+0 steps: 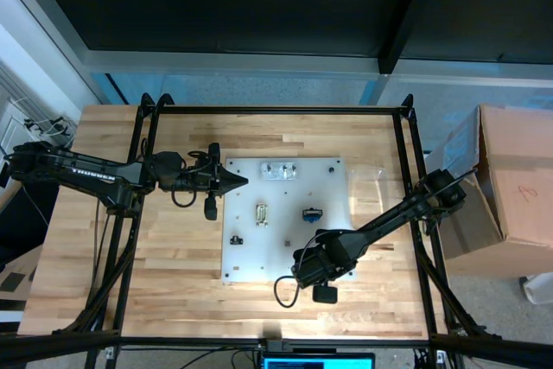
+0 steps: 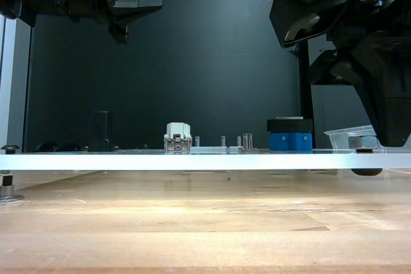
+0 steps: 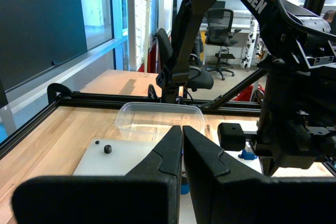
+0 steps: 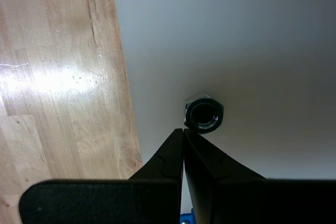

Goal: Unfasten the M12 nut and place it in the container

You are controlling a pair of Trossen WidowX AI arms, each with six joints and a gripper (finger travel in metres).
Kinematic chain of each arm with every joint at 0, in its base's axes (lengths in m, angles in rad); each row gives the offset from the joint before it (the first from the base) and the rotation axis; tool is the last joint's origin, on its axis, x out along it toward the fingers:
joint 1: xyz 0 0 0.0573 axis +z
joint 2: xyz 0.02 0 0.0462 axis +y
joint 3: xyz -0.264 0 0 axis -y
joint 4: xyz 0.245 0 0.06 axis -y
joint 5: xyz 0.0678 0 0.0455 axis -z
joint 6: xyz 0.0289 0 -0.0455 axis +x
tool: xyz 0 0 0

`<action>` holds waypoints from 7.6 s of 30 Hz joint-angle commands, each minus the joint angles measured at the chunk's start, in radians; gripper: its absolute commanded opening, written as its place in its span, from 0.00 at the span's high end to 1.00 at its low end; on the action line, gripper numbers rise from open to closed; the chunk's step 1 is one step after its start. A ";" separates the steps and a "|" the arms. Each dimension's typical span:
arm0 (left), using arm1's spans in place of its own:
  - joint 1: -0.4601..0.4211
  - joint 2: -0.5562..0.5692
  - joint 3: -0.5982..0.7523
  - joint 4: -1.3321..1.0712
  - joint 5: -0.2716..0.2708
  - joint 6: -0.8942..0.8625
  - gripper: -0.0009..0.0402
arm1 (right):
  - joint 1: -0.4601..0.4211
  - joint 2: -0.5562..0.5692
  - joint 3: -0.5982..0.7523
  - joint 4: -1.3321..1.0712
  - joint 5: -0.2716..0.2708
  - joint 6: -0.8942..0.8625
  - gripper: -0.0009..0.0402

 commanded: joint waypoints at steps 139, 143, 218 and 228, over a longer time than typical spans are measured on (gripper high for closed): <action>0.000 0.000 0.000 0.000 0.001 0.000 0.98 | -0.003 -0.004 0.014 -0.012 -0.011 -0.005 0.98; 0.000 0.000 0.000 0.000 0.001 0.000 0.98 | -0.003 -0.027 0.014 -0.084 0.174 0.047 0.98; 0.000 0.000 0.000 0.000 0.001 0.000 0.98 | -0.002 0.027 0.044 -0.026 0.026 -0.330 0.96; 0.000 0.000 0.000 0.000 0.001 0.000 0.98 | -0.002 0.002 0.048 -0.033 0.027 -0.728 0.96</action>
